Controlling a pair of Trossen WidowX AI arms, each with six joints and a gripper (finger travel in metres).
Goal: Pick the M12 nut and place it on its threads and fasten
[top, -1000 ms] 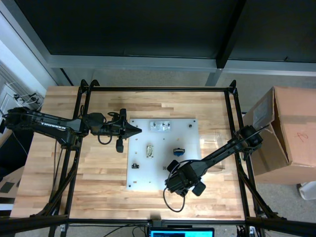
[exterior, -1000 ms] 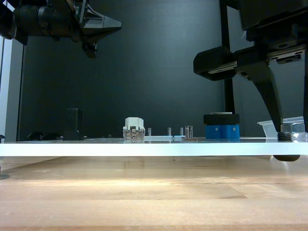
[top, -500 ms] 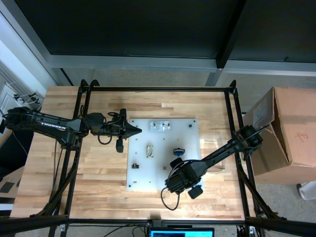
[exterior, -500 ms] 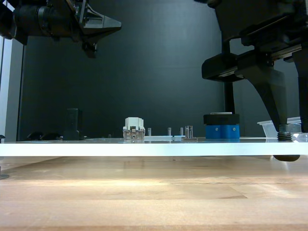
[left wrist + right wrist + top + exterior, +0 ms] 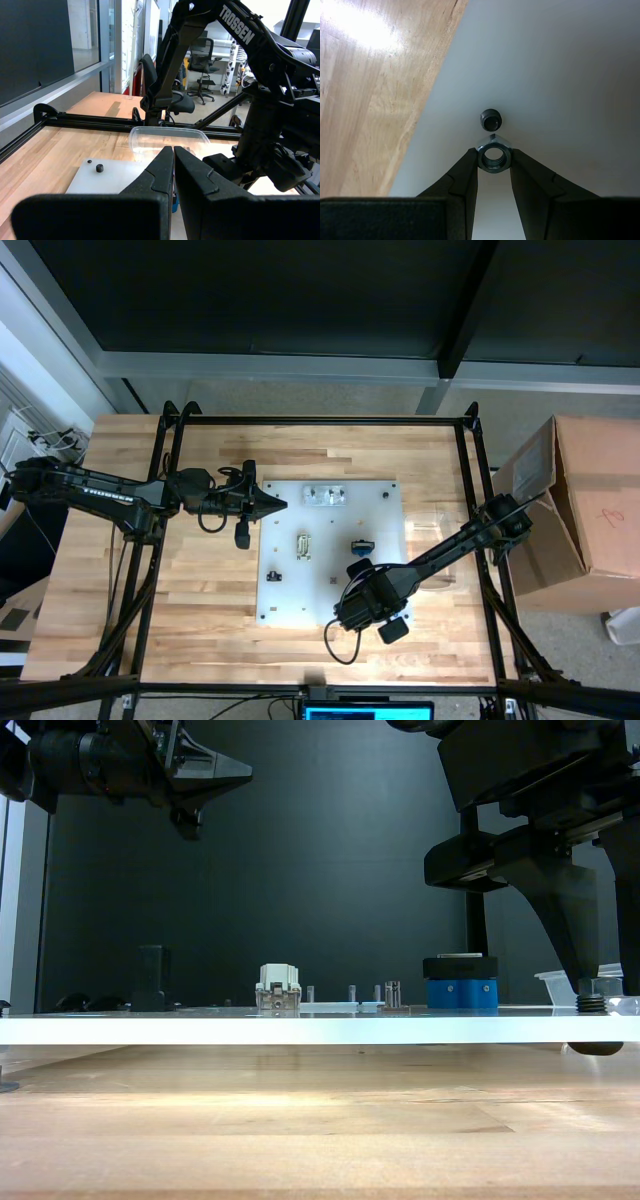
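Observation:
In the right wrist view my right gripper [image 5: 494, 161] is shut on the silver M12 nut [image 5: 494, 157], held flat by two opposite sides. The black stud [image 5: 491, 119] stands bare just beyond the nut, and the nut is not on it. Seen from the low view, the right gripper [image 5: 597, 982] points straight down at the stud [image 5: 591, 1005] on the near right edge of the white board [image 5: 300, 1025]; how much space separates nut and stud I cannot tell. From above, the right gripper [image 5: 372, 610] hides both. My left gripper [image 5: 280, 504] hovers shut, high over the board's far left edge.
A clear tray [image 5: 435, 525] sits right of the board. A blue-and-black part [image 5: 460, 990] and a white connector [image 5: 278, 990] stand mid-board. A cardboard box [image 5: 580, 510] lies beyond the table's right edge, and a black frame surrounds the table.
The right wrist has turned about its own axis over the stud, nut still held, and moved slightly left in the low view. The left arm has not moved.

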